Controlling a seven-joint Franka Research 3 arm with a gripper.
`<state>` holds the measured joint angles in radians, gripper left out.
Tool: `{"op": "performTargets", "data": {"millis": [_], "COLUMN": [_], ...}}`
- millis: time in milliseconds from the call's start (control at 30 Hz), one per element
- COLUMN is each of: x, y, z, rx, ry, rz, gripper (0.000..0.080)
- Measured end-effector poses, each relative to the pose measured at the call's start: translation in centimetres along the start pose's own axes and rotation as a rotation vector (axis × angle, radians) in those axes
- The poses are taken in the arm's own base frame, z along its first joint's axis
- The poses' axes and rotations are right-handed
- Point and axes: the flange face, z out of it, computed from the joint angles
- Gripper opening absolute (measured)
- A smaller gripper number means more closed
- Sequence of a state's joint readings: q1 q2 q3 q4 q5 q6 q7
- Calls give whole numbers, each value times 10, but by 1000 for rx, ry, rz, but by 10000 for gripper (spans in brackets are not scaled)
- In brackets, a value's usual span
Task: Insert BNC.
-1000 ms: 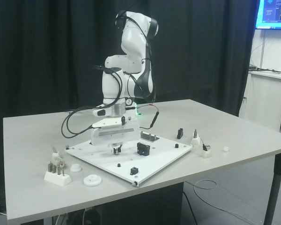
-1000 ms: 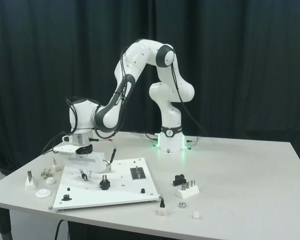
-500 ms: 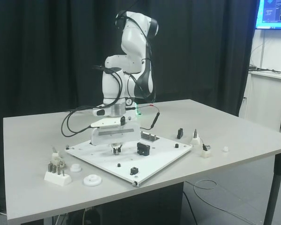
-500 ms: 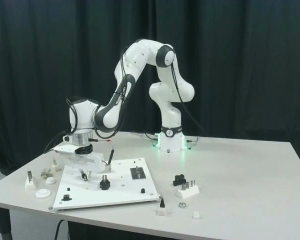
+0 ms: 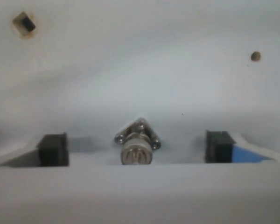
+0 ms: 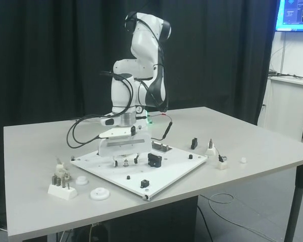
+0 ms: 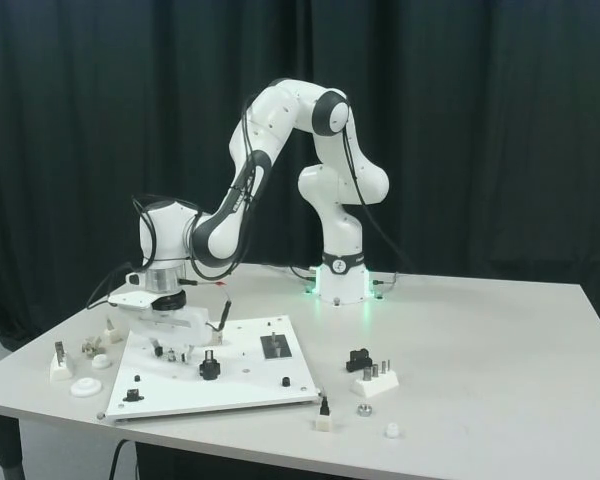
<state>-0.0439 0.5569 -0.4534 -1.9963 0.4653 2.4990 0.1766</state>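
Seen from the wrist, two black fingertips (image 5: 53, 149) are spread wide apart, and the one BNC connector (image 5: 136, 148) stands between them, touched by neither; the gripper (image 6: 125, 160) is released. The BNC connector is a short metal barrel on a small plate fixed with screws, standing upright on the white board (image 6: 161, 174). In the same view one square black-filled hole (image 5: 24, 23) and one small round hole (image 5: 255, 56) are seen farther off in the board.

In the first room view, one white toothed wheel (image 6: 98, 193), one white holder with metal pegs (image 6: 61, 185) and one small white ring (image 6: 81, 180) lie nearest on the desk (image 6: 35, 212), beside the board. On the board itself one small black block (image 6: 145, 182), one black peg (image 6: 128, 177) and one larger black fixture (image 6: 154, 160) are counted; what the fixture is cannot be told from here. Beyond the board's far corner, two small white stands (image 6: 211, 147) and one white cap (image 6: 243, 160) rest well apart from the gripper.

One white arm (image 7: 270, 140) is bolted on the grey desk, with a green light (image 7: 311, 291) at its base. Black curtains (image 7: 480, 120) close the room behind, and one lit screen (image 6: 295, 14) hangs at the far corner.
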Motion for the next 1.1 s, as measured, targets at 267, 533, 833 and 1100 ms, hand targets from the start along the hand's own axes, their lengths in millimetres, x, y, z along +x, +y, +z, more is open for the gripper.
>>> {"op": "performTargets", "data": {"millis": [267,533,833,1100], "x": [7,22,42,56], "y": [-4,-6,-3,0], "z": [-11,-35,-69,-92], "rx": [-16,-34,-57,-84], "ry": [13,12,19,15], "rz": [-49,-78,-96,-114], "gripper": [739,797,800,800]}}
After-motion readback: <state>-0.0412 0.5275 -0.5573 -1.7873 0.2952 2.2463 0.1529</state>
